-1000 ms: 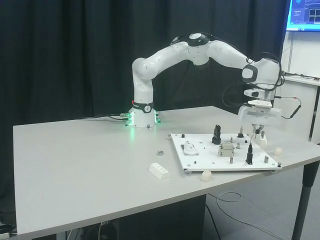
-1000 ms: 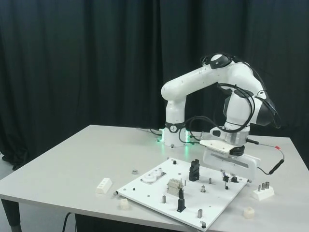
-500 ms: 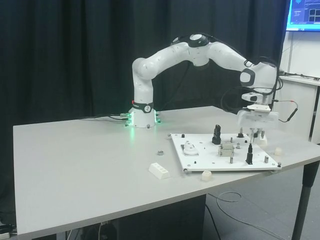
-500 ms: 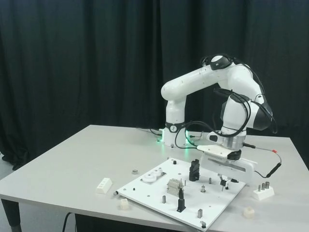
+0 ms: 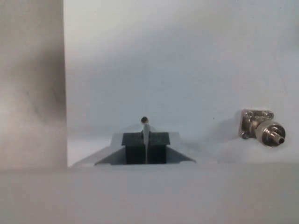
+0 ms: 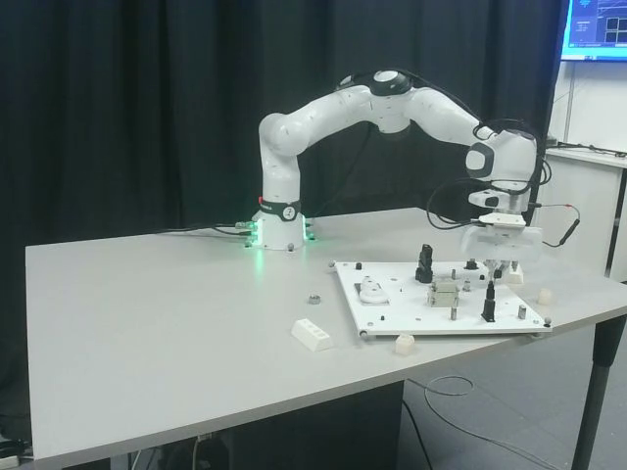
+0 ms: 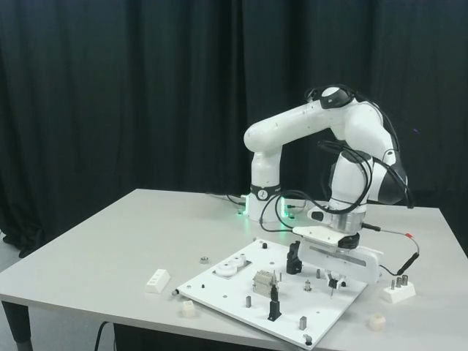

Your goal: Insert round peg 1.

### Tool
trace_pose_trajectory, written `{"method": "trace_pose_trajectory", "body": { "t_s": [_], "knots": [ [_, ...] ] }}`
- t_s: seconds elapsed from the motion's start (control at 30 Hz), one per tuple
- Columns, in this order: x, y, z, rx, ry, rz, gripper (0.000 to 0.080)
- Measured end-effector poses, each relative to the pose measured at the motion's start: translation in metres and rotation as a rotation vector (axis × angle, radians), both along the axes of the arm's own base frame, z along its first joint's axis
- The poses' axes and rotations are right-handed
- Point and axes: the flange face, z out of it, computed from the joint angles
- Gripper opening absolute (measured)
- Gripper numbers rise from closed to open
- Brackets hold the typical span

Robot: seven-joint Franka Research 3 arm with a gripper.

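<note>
Since a second ago, the gripper (image 7: pixel 333 281) has swung inward over the white board (image 7: pixel 241 289) and dropped lower. Its fingers (image 5: pixel 135 154) are clamped on round peg 1 (image 5: pixel 145 127), held upright just above the board, near a threaded connector (image 5: pixel 261 128).

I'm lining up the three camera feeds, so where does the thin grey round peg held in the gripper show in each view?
Wrist view: the thin grey round peg sticks out between the black finger pads.
First room view: under the gripper, above the white board's far end.
Second room view: below the gripper.
Shared landmark: the white board.
</note>
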Motion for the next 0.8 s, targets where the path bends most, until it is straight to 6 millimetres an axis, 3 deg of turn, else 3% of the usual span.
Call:
{"method": "trace_pose_trajectory", "body": {
  "t_s": [0.8],
  "knots": [
    [-0.0003, -0.0021, -0.0051, 0.009, -0.007, -0.004, 0.0017]
  ]
}}
